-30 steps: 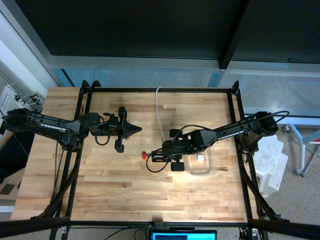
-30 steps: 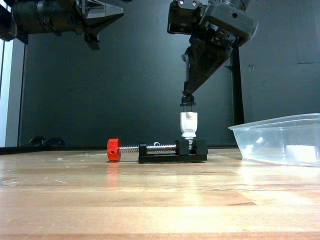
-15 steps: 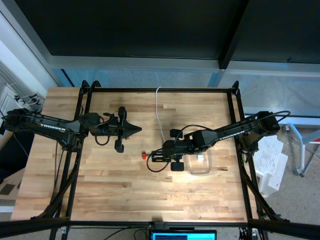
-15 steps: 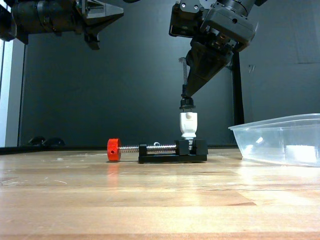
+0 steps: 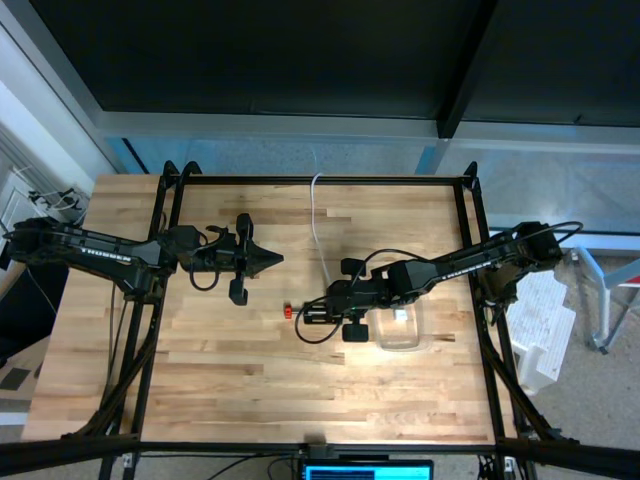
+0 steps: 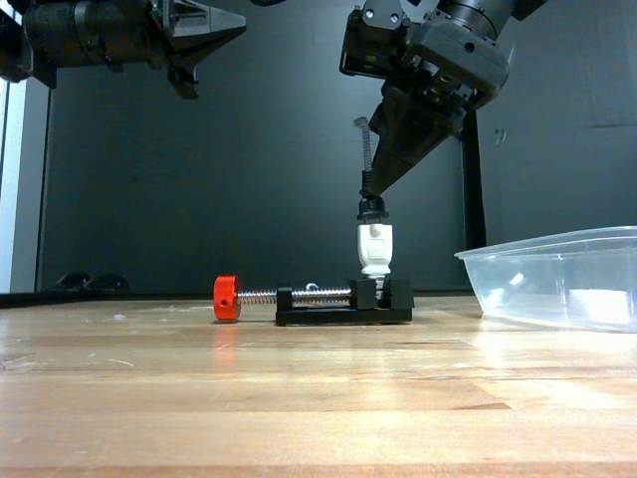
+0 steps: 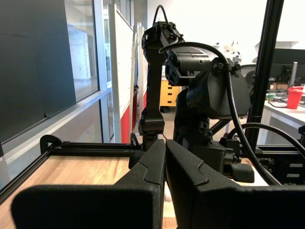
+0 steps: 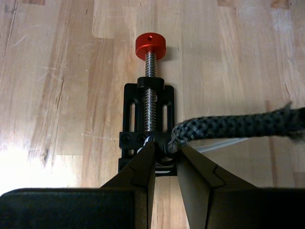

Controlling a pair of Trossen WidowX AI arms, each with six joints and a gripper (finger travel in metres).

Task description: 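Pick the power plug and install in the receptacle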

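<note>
High view first: the left gripper [image 5: 275,259] hangs over the left half of the table [image 5: 220,370], well apart from the action, while the right gripper [image 5: 325,309] reaches in over the middle, and its dark bulk hides nearly everything beneath it. Only the red knob [image 5: 288,311] pokes out beside it, a white cable [image 5: 318,225] runs off toward the far edge, and the clear tray [image 5: 400,335] sits just to the right. Low view now, and it's much clearer: the receptacle [image 6: 375,247] stands upright, clamped in the black vise [image 6: 328,304], and the power plug [image 6: 371,208] sits right on top of it, touching, with the right gripper's tip down on the plug. How deep the plug is seated, I can't tell. A braided cable [image 6: 365,149] climbs from the plug along the gripper. A small white cube [image 6: 597,299] shows blurred through the tray wall. Left wrist view: the left gripper's fingers [image 7: 152,167] are pressed together with nothing between them, the right arm looming beyond. Right wrist view: the two fingers are pinched narrowly on the plug, which is almost wholly hidden between their tips; the receptacle's face is covered too.
</note>
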